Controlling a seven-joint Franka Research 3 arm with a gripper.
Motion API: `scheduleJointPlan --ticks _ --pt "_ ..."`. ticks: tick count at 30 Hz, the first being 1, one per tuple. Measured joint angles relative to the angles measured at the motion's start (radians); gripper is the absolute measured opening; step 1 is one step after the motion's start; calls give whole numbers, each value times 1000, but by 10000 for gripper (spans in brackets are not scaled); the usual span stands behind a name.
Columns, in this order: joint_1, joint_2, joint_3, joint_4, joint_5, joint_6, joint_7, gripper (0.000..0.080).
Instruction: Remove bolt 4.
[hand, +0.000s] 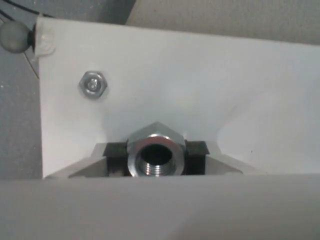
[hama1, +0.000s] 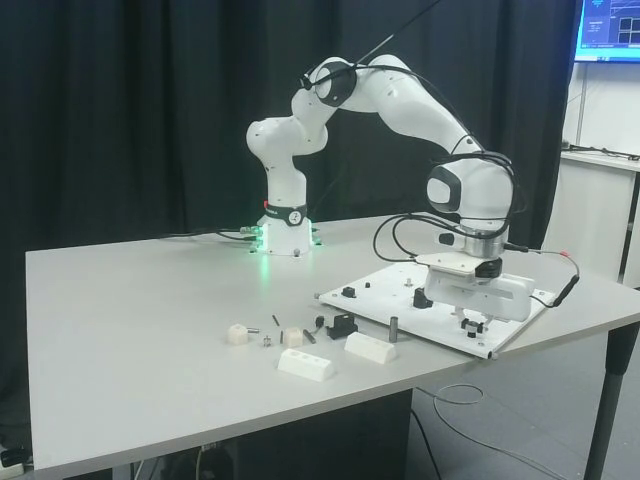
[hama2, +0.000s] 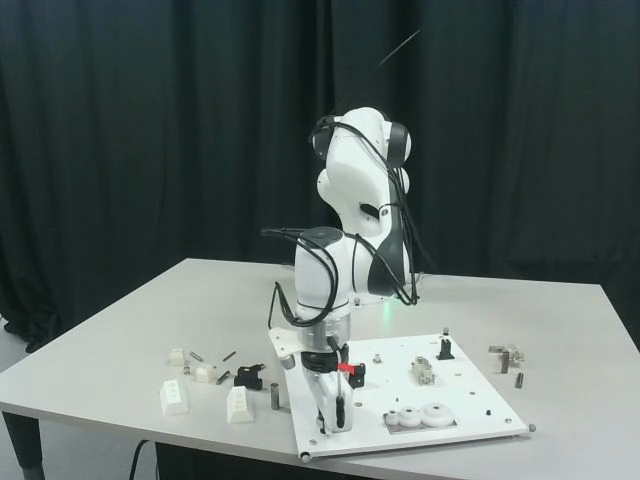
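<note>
**Grey table carrying the board and loose parts**

The grey table (hama1: 130, 300) is bearing the arm's base (hama1: 285, 235) at its far side. A white board (hama1: 400, 300) is lying flat at the near right edge. Left of it, white blocks (hama1: 307, 364) are sitting near a small black part (hama1: 343, 325), with short pins (hama1: 277, 321) lying between them.

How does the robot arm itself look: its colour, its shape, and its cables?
The arm is white, with rounded, bulging joints and black cables looping along its lower links. Green light glows at its base. The gripper hangs from a white block-shaped hand.
</note>
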Motion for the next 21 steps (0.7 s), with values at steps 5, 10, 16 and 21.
scheduleJointPlan --ticks 5,10,16,21 --pt "3 0 0 1 -13 -5 -109 232" --pt "5 0 0 1 -21 -9 -230 232" --pt "8 0 0 11 -27 -24 -302 229" --pt "10 0 0 31 -30 -54 -324 229"
